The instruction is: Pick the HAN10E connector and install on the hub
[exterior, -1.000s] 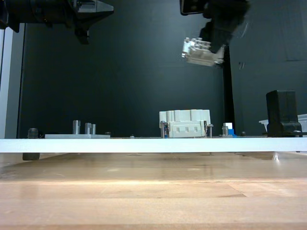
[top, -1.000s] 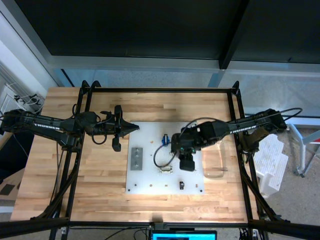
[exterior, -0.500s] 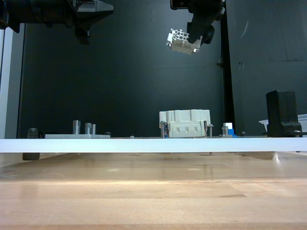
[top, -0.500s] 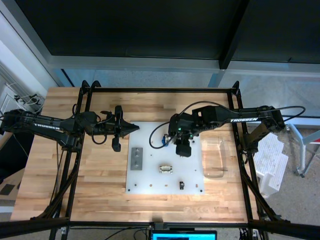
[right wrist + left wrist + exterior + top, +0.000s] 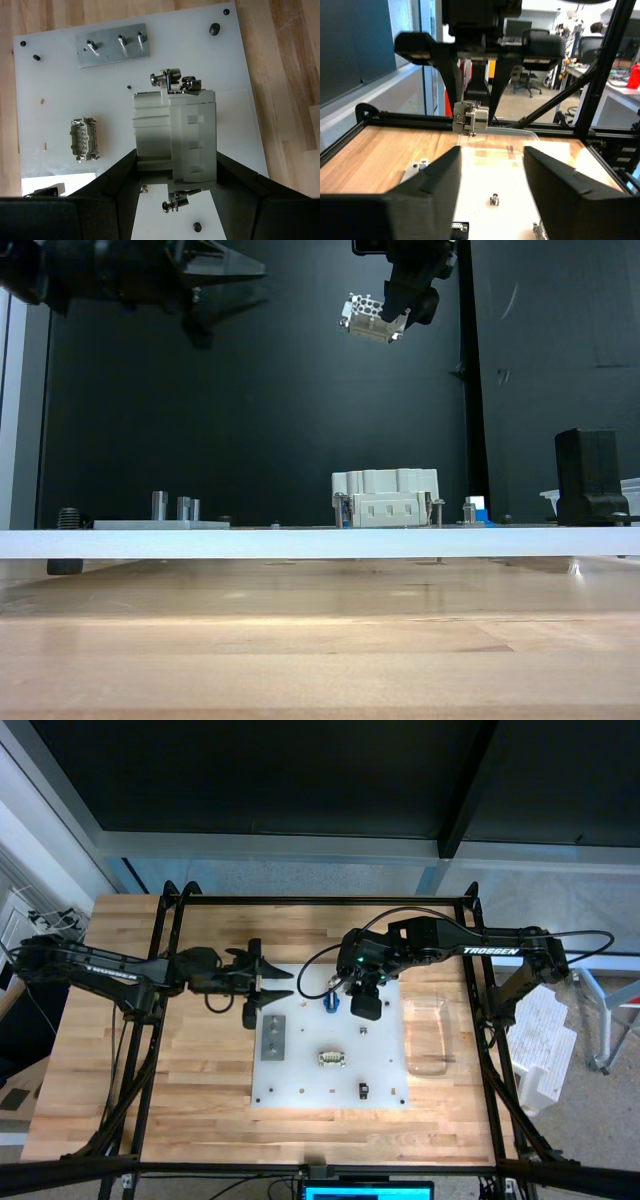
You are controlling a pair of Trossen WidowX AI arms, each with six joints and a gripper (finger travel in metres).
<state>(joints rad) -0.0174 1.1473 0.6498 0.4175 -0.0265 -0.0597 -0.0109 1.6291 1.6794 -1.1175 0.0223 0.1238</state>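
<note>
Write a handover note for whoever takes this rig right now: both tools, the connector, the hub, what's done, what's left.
The left tool is open and empty, hovering above the board's far left corner.
The right tool is shut on the HAN10E connector, held high above the board.
The hub sits on the board, closer to its near edge than the right tool.
Done: the pick. Left: carry the connector over the hub, lower it, seat it.
</note>
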